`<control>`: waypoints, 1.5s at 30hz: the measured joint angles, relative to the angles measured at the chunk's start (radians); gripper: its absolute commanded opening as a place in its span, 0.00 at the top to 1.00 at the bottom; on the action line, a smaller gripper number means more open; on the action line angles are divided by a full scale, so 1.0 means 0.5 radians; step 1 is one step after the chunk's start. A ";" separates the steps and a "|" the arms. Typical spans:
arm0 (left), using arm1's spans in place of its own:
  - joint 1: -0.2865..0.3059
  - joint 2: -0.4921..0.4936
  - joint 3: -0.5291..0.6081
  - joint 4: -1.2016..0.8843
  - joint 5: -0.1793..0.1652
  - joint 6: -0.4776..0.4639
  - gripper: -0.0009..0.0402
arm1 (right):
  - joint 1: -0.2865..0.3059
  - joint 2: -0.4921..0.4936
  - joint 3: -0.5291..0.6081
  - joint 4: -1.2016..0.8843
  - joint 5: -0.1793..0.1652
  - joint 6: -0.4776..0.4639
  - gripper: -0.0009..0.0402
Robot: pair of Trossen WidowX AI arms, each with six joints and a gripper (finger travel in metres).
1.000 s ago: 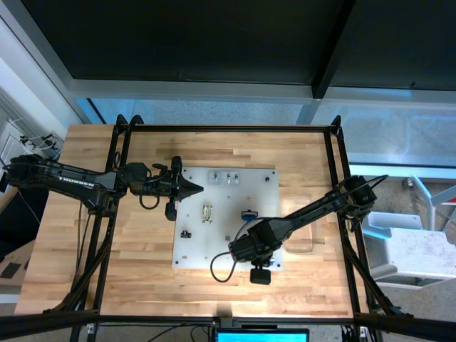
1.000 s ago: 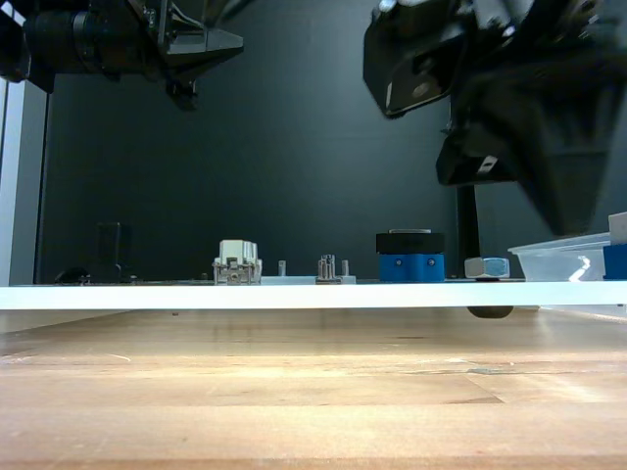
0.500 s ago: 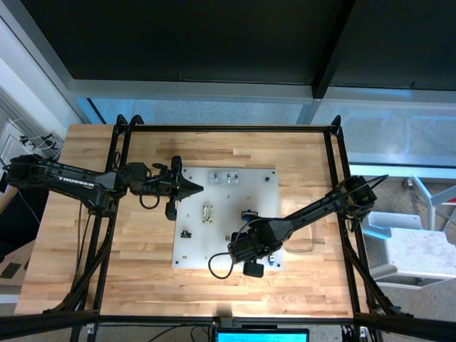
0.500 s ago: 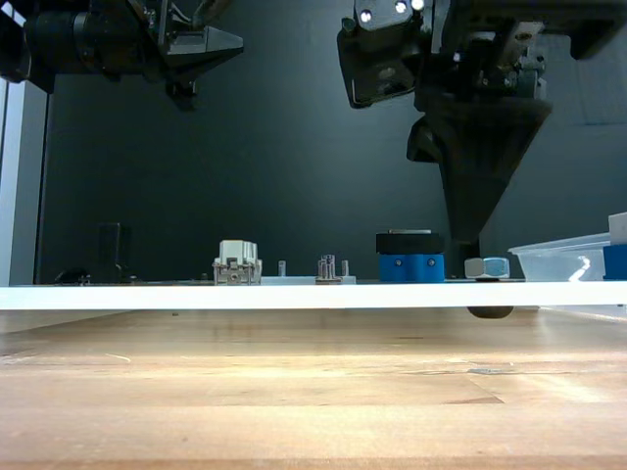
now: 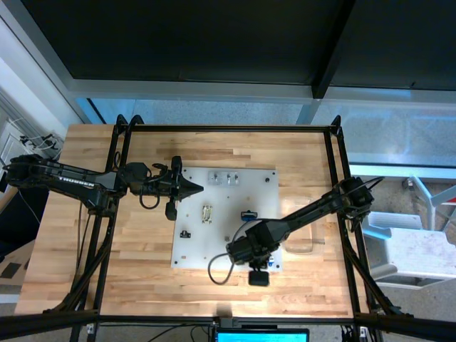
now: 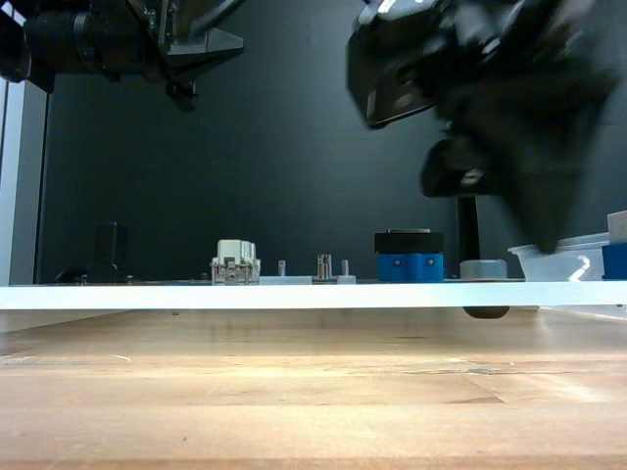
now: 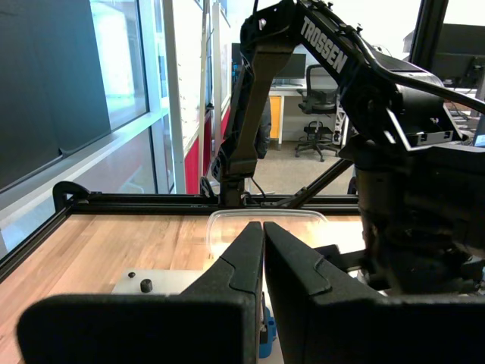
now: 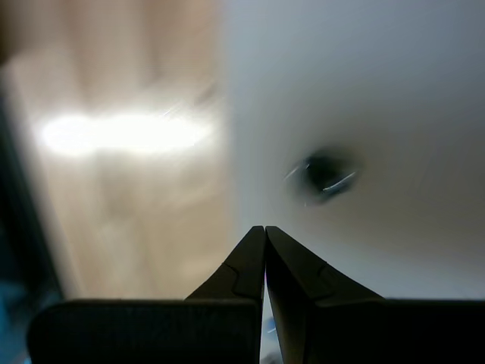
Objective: Pick the M12 fastener and fasten on the M12 threads
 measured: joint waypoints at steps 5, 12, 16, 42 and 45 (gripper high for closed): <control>0.000 0.000 0.000 -0.002 0.000 -0.001 0.98 | -0.002 -0.031 0.000 -0.042 0.068 0.018 0.98; 0.000 0.000 0.001 0.001 0.000 0.000 0.98 | 0.005 -0.069 0.024 -0.048 0.177 0.064 0.98; 0.000 0.000 0.001 0.001 -0.001 0.000 0.98 | -0.002 -0.105 0.067 -0.105 0.381 0.072 0.98; 0.000 0.000 0.001 0.001 -0.001 -0.001 0.98 | 0.053 0.040 0.052 -0.014 0.588 0.195 0.98; 0.000 0.000 0.001 0.001 0.000 -0.001 0.98 | 0.053 0.040 0.050 -0.011 0.559 0.195 0.98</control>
